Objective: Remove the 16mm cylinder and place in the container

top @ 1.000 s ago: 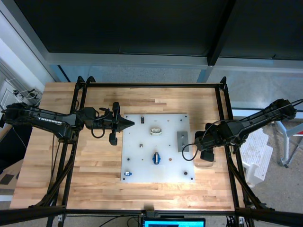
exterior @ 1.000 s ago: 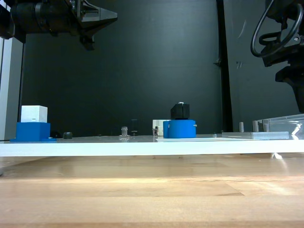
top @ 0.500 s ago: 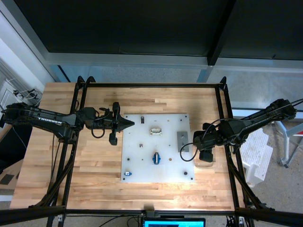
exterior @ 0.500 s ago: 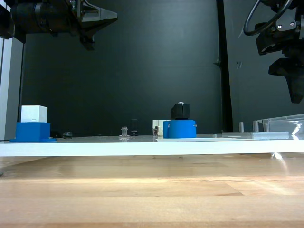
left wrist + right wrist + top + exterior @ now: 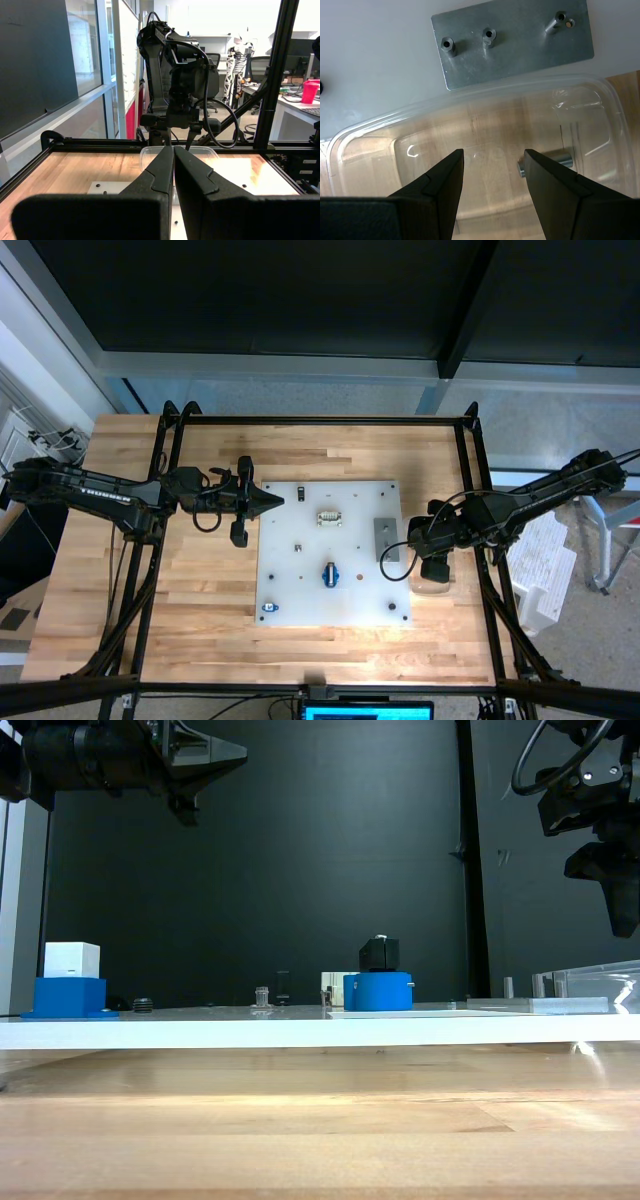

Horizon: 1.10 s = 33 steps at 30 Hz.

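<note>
Left end effector hangs raised and level, pointing inward, jaws pressed together; right end effector points downward, jaws apart

Two pincers, one cylinder, one container

Room above the container is taken up by the right gripper, held with fingers apart over the tub where the 16mm cylinder lies, a pegged metal plate is set just beside its rim, and the left gripper, fingers pressed together, is held high over the white board's left edge.
</note>
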Tool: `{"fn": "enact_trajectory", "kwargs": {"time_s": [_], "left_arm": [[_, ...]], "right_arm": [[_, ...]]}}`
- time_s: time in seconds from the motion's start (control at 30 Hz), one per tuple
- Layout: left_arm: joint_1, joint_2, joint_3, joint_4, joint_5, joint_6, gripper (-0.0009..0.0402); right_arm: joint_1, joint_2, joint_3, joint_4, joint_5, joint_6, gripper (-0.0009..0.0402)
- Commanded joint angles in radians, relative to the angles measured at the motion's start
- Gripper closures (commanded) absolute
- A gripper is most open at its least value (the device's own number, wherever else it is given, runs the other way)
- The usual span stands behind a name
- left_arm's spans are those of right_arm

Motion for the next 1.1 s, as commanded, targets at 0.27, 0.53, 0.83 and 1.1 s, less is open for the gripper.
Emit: {"fn": "enact_trajectory", "kwargs": {"time_s": [0.27, 0.53, 0.83, 1.1], "left_arm": [[0.0, 0.0, 0.0, 0.0, 0.0, 0.0, 0.0393], [0.0, 0.0, 0.0, 0.0, 0.0, 0.0, 0.0393], [0.0, 0.0, 0.0, 0.0, 0.0, 0.0, 0.0393], [0.0, 0.0, 0.0, 0.0, 0.0, 0.0, 0.0393]], "right_arm": [[-0.014, -0.047, 0.0, 0.255, 0.013, -0.117, 0.0257], [-0.107, -0.084, 0.0, 0.507, 0.039, -0.304, 0.0328], [-0.244, -0.097, -0.004, 0.875, -0.031, -0.481, 0.0395], [-0.354, -0.097, -0.055, 1.133, -0.141, -0.527, 0.0393]]}}
